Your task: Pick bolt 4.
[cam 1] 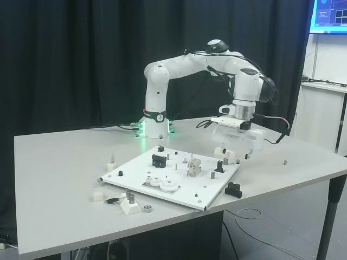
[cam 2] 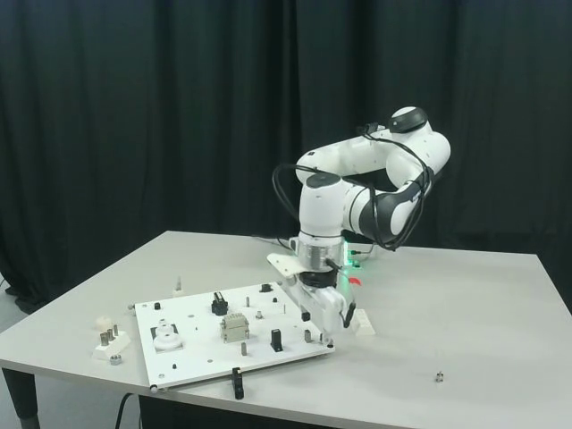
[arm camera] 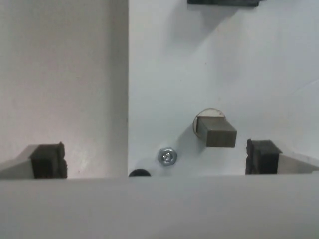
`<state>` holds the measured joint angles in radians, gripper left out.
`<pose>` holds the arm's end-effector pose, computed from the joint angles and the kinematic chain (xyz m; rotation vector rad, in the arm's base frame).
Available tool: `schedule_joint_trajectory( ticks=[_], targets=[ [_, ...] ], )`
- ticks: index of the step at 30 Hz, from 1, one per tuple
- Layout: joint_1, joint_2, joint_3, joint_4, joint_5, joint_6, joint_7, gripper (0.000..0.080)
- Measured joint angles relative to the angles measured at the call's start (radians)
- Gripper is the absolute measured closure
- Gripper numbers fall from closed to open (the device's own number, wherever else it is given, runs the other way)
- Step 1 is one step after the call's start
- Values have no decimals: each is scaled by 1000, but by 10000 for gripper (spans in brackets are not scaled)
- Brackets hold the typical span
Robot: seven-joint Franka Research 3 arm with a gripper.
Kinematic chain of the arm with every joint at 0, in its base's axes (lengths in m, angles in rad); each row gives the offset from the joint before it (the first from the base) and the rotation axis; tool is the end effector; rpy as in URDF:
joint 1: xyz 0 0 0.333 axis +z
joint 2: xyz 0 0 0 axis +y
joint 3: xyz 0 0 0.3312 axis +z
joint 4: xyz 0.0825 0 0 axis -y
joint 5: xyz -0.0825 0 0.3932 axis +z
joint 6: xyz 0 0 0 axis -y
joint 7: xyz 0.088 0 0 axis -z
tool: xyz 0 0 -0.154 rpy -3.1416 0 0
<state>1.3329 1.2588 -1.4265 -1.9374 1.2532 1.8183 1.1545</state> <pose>0.5970 0.1016 0.1964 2.0439 -2.3016 0.0422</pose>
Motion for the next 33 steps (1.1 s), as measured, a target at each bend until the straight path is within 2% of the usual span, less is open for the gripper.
schedule_joint_trajectory(
  ticks=[17,33],
  targets=[
    [3,-15,-29,0,-32,-15,0,3],
    [6,-15,-90,22,-66,-15,-5,3]
  ],
)
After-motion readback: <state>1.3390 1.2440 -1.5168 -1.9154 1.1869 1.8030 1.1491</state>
